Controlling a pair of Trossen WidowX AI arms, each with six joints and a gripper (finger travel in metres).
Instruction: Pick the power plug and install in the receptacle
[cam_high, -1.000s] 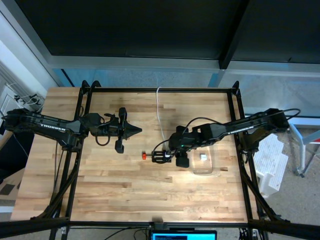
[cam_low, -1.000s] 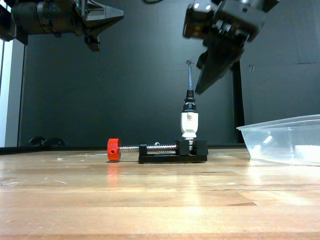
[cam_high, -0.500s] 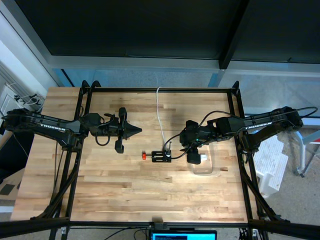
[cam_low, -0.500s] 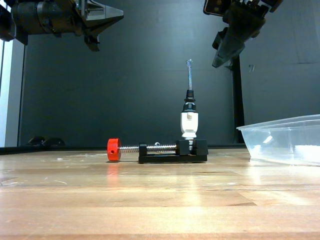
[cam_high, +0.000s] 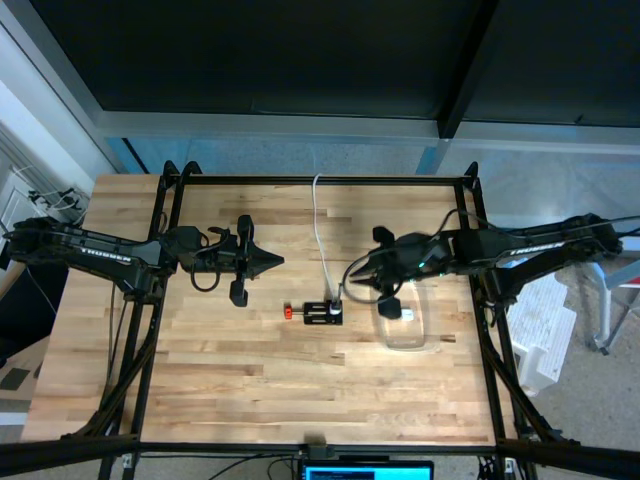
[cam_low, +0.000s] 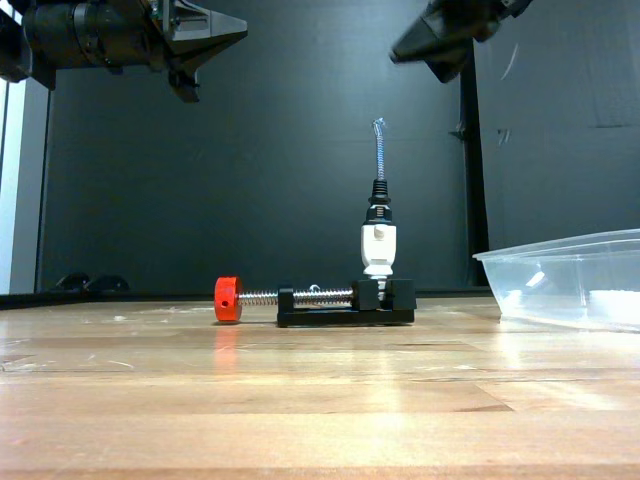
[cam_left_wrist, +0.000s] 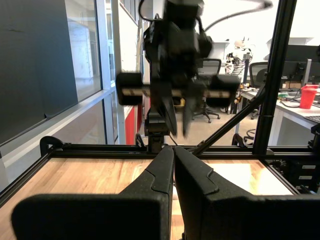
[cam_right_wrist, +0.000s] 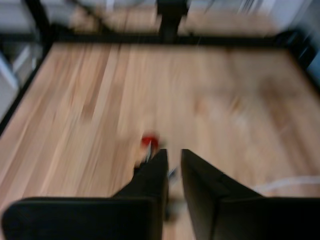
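The receptacle (cam_low: 345, 300) is a black block with a red knob (cam_low: 228, 299) lying mid-table, also seen from above as the receptacle (cam_high: 320, 313). The power plug (cam_low: 378, 205), dark with a thin stem pointing up, stands upright in the white socket (cam_low: 378, 248). My right gripper (cam_low: 398, 53) hovers high above and right of the plug, apart from it. From above, the right gripper (cam_high: 354, 284) points left, just beyond the receptacle. Its fingers (cam_right_wrist: 155, 172) show a narrow gap with nothing in it. My left gripper (cam_high: 278, 262) is shut and parked high at the left.
A clear plastic tray (cam_high: 405, 335) holding a small white square piece (cam_high: 407, 313) sits right of the receptacle. A white cord (cam_high: 320, 225) runs from the table's far edge to the receptacle. Black frame rails border the table.
My right gripper has lifted away from beside the plug, risen and swung level. The plug stays standing in the socket. The left arm has not moved.
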